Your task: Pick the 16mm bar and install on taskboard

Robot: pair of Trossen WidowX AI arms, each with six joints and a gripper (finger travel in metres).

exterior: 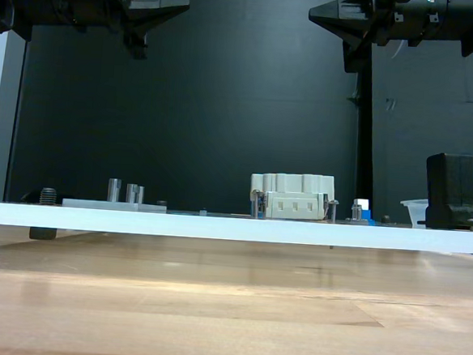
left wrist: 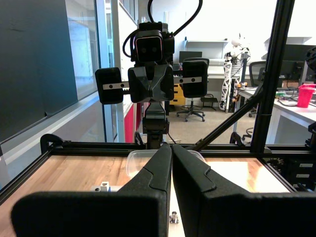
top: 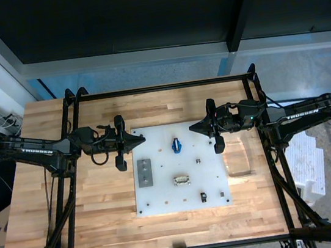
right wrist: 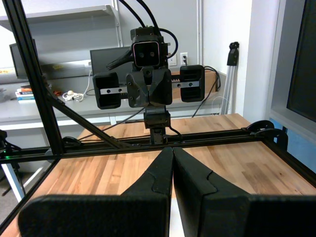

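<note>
Fingers of the left gripper are pressing together with no gap, holding nothing; fingers of the right gripper are doing the same. Both grippers are hanging well above the parts, tips pointing inward at each other over the far half of the taskboard.

The wooden table is carrying the taskboard at its middle, with wood showing along every board edge. A black frame is bounding the table.

The clear tray is sitting just beside the board's right edge; its contents cannot be told.

On the board, the grey block is lying near the left edge, the silver connector at the centre, the blue knob beyond it, and the black component towards the near edge.

The 16mm bar, as far as can be told, is standing on the board right of the knob and connector, apart from both.
</note>
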